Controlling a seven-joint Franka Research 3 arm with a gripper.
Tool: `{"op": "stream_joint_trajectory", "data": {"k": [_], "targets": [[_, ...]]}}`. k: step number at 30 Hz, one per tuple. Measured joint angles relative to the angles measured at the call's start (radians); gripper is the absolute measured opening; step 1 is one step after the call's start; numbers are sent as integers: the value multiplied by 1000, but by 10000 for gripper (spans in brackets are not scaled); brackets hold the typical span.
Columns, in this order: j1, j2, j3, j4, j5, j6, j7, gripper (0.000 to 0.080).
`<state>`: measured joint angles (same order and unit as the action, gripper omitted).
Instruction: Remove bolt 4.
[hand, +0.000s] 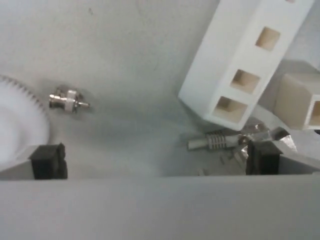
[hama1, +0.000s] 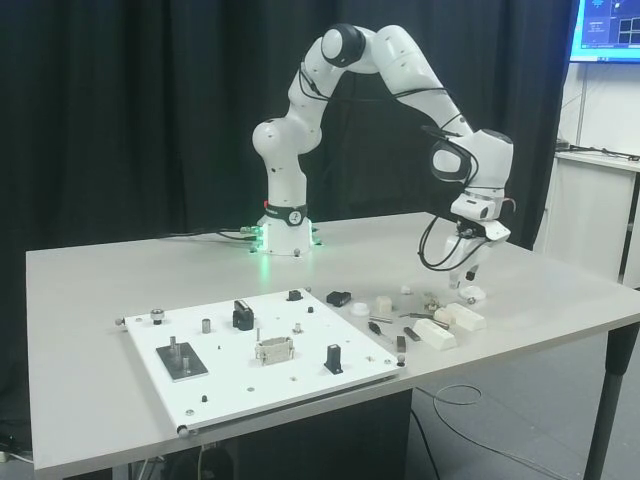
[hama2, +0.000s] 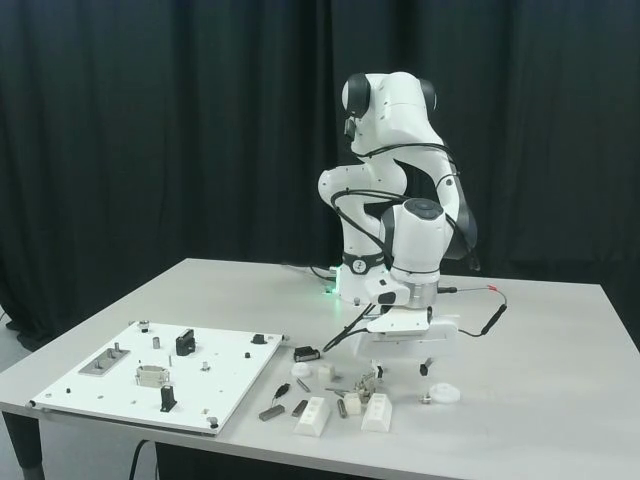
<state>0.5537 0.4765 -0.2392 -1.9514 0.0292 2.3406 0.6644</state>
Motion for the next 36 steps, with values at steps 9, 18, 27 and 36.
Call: {"op": "stream_joint_trajectory", "data": {"k": [9,18,27,36], "targets": [[-11,-1,0,3,-3,-1,0,800],[-16,-1,0,4,-3,-1,0,800],[-17,-1,0,6,-3,-1,0,800],[-18,-1,0,7,-3,-1,0,800]]}}
